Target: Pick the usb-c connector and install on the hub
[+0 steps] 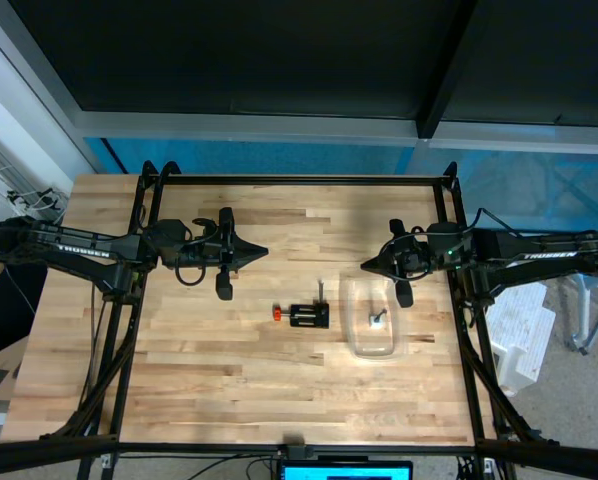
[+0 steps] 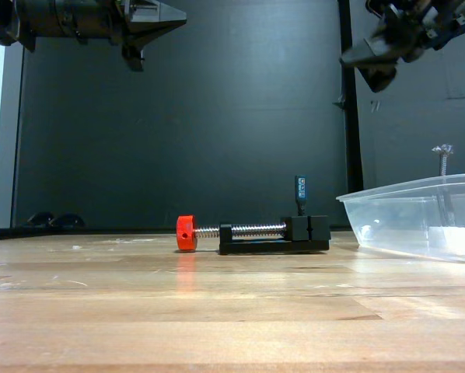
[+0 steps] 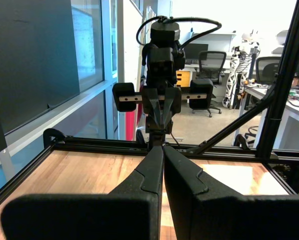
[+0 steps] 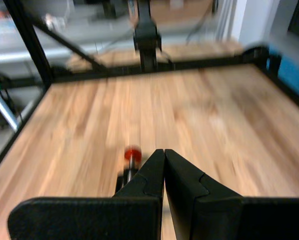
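Connector (image 1: 379, 317) is lying in tray (image 1: 351, 342), below and nearward of right gripper (image 1: 363, 266). Its jaws are pressing together, so they are needing opening before descending squarely. Left gripper (image 1: 265, 251) is hovering aloft, jaws likewise closed.

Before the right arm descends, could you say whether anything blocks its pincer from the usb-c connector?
Nothing visible: the usb-c connector lies in the open-topped clear tray, near the right pincer. The left pincer hangs left of the hub.

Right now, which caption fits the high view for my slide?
Left gripper and right gripper, both shut, hover over the table; hub and tray rest below.
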Tool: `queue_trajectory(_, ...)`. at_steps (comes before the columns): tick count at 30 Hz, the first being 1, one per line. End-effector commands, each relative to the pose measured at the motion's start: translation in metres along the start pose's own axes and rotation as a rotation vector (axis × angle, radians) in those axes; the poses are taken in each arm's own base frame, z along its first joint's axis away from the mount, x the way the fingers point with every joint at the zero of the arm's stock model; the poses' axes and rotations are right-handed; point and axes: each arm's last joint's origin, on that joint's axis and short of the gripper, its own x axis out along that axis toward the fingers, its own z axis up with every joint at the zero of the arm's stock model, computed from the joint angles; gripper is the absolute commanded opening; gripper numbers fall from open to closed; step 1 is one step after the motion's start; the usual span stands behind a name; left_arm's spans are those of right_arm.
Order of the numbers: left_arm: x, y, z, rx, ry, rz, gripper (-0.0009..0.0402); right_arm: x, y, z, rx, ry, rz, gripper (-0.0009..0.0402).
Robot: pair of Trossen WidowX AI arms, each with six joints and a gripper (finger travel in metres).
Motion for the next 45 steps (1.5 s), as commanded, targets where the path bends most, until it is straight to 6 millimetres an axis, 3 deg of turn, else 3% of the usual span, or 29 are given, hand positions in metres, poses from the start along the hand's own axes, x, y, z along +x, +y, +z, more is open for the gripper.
queue_trajectory(1,0.000,0.000,0.000,0.000,0.000,0.000,0.0000,-0.004,0.001,-0.002,0.011,0.090,-0.005,0.0000)
queue_trajectory(15,0.000,0.000,0.000,0.000,-0.001,0.000,0.0000,-0.017,0.006,-0.004,0.036,0.423,-0.027,0.0000)
queue_trajectory(24,0.000,0.000,0.000,0.000,0.000,0.000,0.0000,-0.017,0.024,-0.007,0.004,0.647,0.009,0.0000)
queue_trajectory(39,0.000,0.000,0.000,0.000,-0.001,0.000,0.0000,0.006,0.043,-0.024,-0.034,0.833,-0.039,0.0002)
queue_trajectory(45,0.000,0.000,0.000,0.000,-0.001,0.000,0.0000,0.016,0.049,-0.030,-0.052,0.872,-0.071,0.0056)
